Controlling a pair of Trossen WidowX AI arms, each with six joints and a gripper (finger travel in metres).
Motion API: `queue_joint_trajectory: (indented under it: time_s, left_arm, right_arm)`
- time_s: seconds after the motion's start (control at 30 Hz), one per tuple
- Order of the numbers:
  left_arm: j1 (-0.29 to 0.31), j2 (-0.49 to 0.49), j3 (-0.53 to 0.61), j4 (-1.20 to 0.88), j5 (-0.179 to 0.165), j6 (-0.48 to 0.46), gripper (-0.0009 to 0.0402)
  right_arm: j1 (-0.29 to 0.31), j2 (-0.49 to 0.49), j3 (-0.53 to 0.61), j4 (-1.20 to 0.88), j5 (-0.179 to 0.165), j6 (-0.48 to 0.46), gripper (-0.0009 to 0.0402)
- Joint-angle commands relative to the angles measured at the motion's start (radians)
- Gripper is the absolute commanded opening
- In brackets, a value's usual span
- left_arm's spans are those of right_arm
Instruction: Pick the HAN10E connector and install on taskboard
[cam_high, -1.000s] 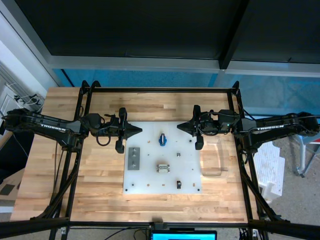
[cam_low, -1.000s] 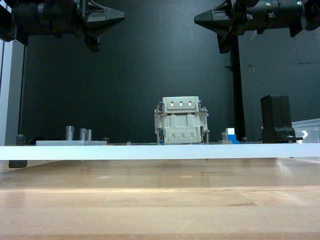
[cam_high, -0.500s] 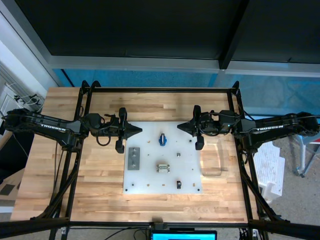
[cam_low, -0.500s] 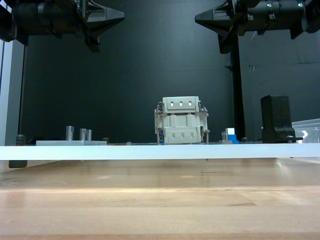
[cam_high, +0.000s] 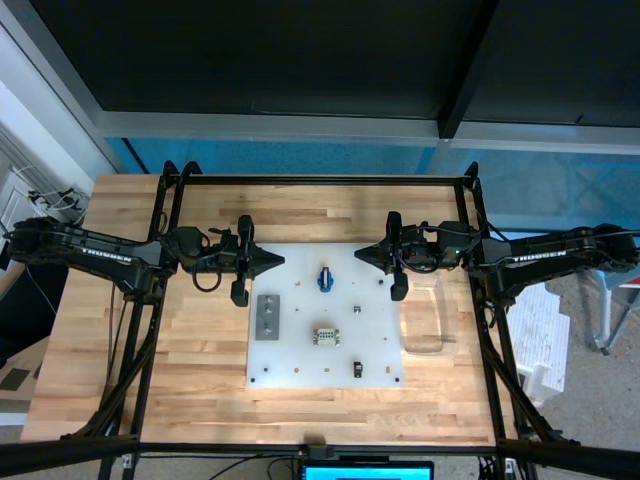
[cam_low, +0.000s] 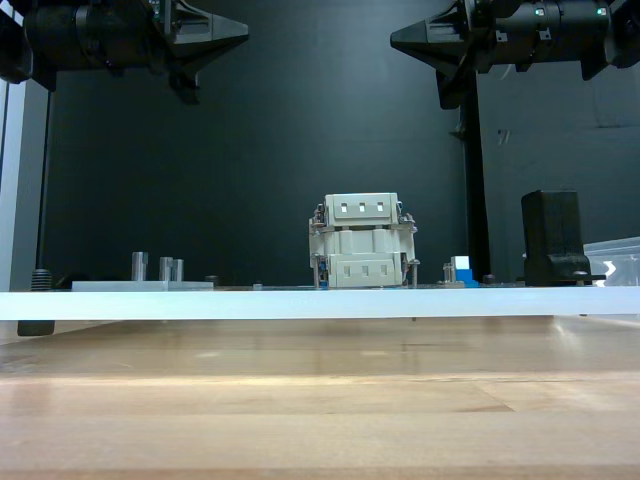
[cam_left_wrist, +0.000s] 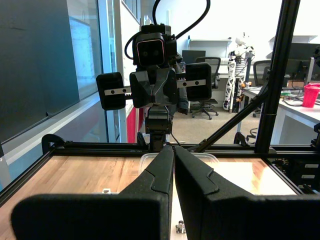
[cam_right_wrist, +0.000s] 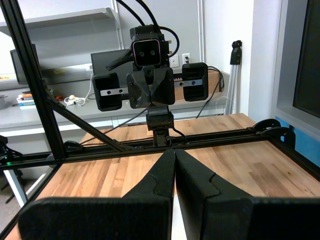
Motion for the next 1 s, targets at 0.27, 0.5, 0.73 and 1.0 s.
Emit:
queue_joint_trajectory:
  time_s: [0.27, 0.5, 0.73, 1.0]
  left_arm:
    - [0.0, 0.0, 0.0, 0.0, 0.0, 0.0, 0.0001]
    - [0.0, 0.0, 0.0, 0.0, 0.0, 0.0, 0.0001]
    - [0.0, 0.0, 0.0, 0.0, 0.0, 0.0, 0.0001]
    - [0.0, 0.0, 0.0, 0.0, 0.0, 0.0, 0.0001]
  right_arm:
    - [0.0, 0.0, 0.001, 0.0, 0.001, -0.005, 0.0]
    - [0.0, 0.0, 0.001, -0.001, 0.0, -0.004, 0.0]
    - [0.0, 0.0, 0.001, 0.0, 0.001, -0.031, 0.0]
    - [0.0, 0.0, 0.001, 0.0, 0.001, -0.026, 0.0]
